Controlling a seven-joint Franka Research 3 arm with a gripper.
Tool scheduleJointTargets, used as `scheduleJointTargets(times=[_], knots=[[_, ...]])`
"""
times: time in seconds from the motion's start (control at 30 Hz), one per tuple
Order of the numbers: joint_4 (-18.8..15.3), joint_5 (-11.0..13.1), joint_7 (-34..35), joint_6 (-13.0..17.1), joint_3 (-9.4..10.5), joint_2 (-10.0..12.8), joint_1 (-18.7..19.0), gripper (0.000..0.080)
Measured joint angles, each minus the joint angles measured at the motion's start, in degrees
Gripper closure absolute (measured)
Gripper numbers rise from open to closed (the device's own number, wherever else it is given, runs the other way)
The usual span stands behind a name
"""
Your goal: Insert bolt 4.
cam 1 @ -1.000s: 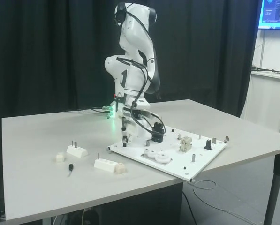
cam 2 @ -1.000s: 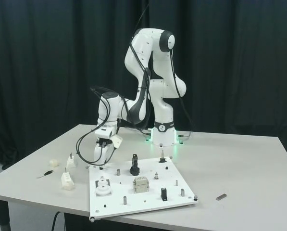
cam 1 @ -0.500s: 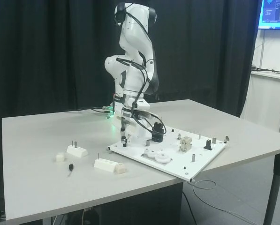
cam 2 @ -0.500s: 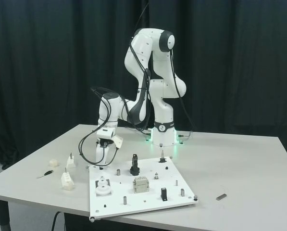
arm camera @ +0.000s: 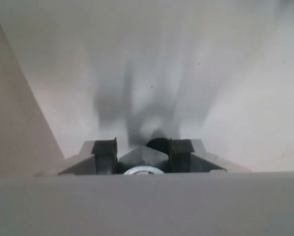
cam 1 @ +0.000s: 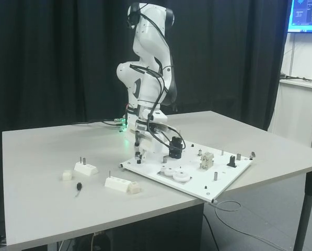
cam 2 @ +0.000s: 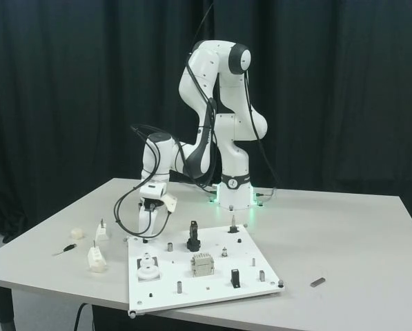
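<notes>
The gripper (arm camera: 143, 153) is seen in the wrist view with its two fingers parted, a dark bolt (arm camera: 156, 144) standing between them; actual contact cannot be made out. The gripper (cam 2: 145, 231) is held just above the near corner of the white board (cam 2: 212, 284), where the bolt is hidden by the fingers in both room views.

Arm (cam 2: 216, 103) in glossy white plastic shells, upper centre; matt smooth grey table (cam 2: 357, 241) across lower frame; matt white board (cam 2: 206, 293) at lower centre, small dull metal pegs (cam 2: 179, 287) on it; black cloth curtain (cam 2: 344, 89) behind, softly folded.
</notes>
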Motion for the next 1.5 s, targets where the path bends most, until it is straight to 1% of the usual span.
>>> scheduleJointTargets(times=[0.57, 1.5], knots=[[-0.78, 0.00, 0.00, 2.21, 0.06, 0.00, 0.09, 0.0579], [-0.79, 0.00, 0.01, 2.27, 0.00, 0.00, 0.09, 0.0579]])
